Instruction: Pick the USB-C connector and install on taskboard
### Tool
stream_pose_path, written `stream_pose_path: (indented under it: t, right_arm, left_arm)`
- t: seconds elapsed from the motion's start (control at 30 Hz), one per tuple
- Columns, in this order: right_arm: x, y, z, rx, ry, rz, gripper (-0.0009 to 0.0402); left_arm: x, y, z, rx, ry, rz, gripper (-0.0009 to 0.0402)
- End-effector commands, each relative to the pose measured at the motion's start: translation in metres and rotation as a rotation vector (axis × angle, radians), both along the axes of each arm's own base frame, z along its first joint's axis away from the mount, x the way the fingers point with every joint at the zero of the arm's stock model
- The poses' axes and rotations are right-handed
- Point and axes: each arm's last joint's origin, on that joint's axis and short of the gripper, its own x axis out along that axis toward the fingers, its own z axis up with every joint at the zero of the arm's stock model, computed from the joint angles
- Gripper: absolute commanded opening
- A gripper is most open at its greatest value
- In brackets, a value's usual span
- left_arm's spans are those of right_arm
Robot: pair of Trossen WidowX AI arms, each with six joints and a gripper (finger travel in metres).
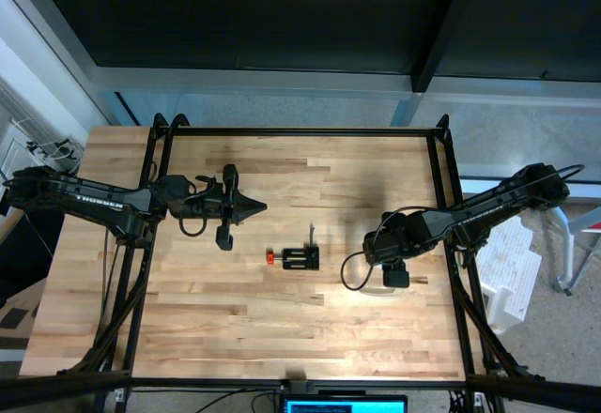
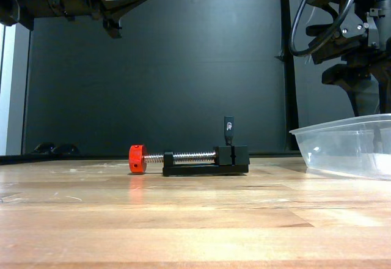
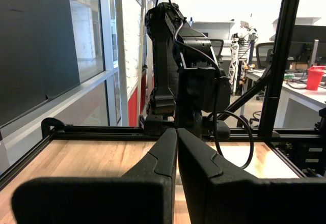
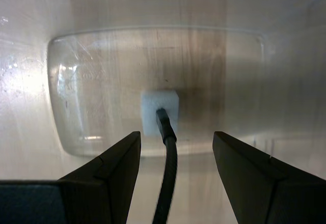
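right gripper (image 4: 175,136) jaws spread, empty, above clear tray (image 4: 56,81) | next: drop straight, pinch USB-C connector (image 4: 163,121) by plug body — not wire stub (image 4: 169,173) or white square piece (image 4: 153,104) | it lies on tray floor, below and between the jaws, tip overlapping that piece | taskboard (image 1: 299,258) well apart, outside the tray | left gripper (image 1: 252,207) closed, empty, parked high
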Motion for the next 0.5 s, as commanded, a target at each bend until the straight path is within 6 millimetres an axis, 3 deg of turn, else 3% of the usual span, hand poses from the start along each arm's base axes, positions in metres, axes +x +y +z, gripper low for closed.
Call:
stream_pose_path:
  t: [0.03,0.5]
  right_arm:
    - [-0.001,0.0,-0.005,0.003,-0.008,0.001,0.0197]
    - [-0.002,0.0,-0.016,0.012,-0.029,-0.005,0.0196]
  left_arm:
    - [0.0,0.0,0.0,0.0,0.0,0.0,0.0]
    - [0.0,0.0,0.0,0.0,0.0,0.0,0.0]
